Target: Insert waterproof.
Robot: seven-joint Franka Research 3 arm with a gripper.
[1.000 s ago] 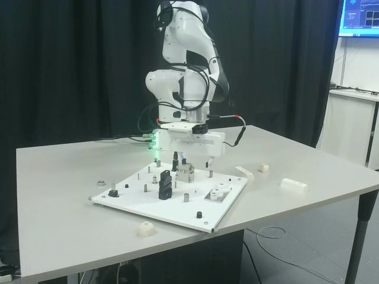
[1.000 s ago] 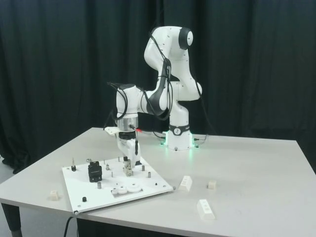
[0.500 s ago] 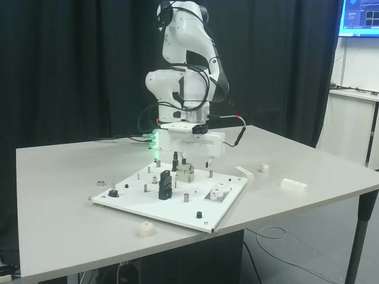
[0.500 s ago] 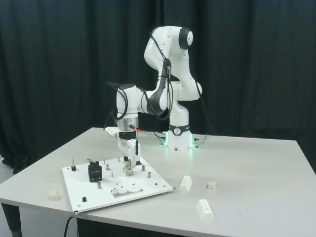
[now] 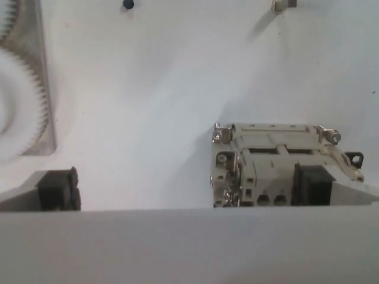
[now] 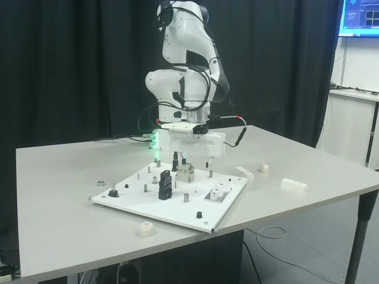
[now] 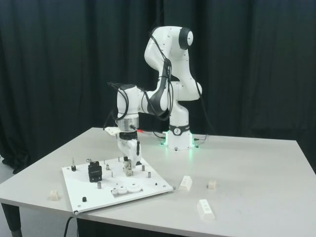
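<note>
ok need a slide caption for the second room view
White Franka arm holds its gripper low over the connector on the white assembly board.

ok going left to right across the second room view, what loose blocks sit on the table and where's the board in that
small block → white board → wedge-shaped block → long block → small cube

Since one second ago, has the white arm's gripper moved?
Yes, slightly upward: the gripper now stands higher above the grey connector block on the white board.
</note>
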